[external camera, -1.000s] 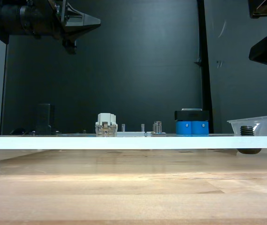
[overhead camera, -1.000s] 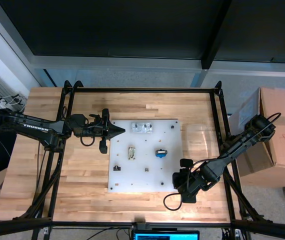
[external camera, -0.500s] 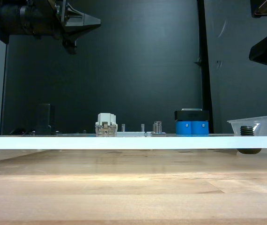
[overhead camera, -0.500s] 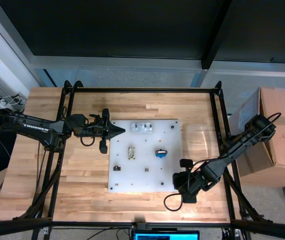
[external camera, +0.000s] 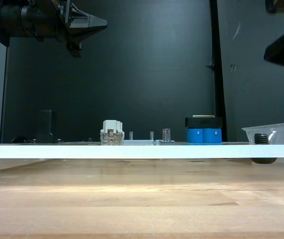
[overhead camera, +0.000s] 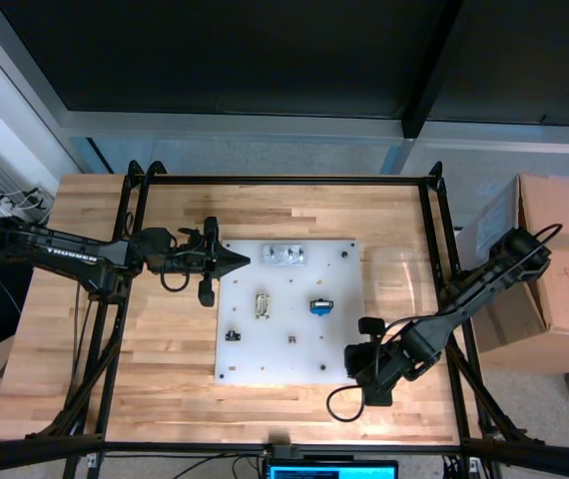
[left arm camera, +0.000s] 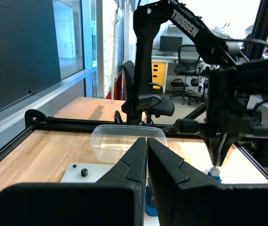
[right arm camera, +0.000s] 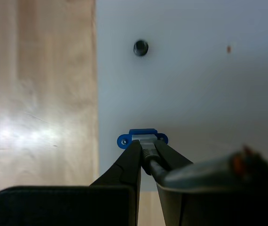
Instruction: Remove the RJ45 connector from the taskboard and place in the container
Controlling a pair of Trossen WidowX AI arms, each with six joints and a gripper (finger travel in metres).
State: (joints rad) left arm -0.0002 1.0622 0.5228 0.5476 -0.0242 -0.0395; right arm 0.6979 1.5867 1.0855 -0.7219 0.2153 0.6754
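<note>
The RJ45 connector (right arm camera: 147,142) is a grey plug with a dark cable, sitting in a small blue mount (right arm camera: 142,137) at the near right corner of the white taskboard (overhead camera: 284,344). My right gripper (right arm camera: 146,149) points down with its fingers closed on the plug; I cannot tell how deep the plug sits. It shows too from the left wrist camera as the right gripper (left arm camera: 215,165) over the blue mount (left arm camera: 214,174). From above, the right gripper (overhead camera: 355,363) hides the plug. The left gripper (overhead camera: 243,261) hovers shut and holding nothing, high beside the board's far left edge. The clear container (overhead camera: 400,275) stands right of the board.
The board also carries a grey connector block (overhead camera: 262,304), a blue-and-black block (overhead camera: 320,306) and a clear part (overhead camera: 286,255) at the back. A black frame surrounds the table. A cardboard box (overhead camera: 559,269) stands off the right edge. A small black part (external camera: 261,139) lies in the container.
In the low view the right arm's dark parts have risen slightly and the parts on the board have shifted a hair to the left. The left arm has not moved.
</note>
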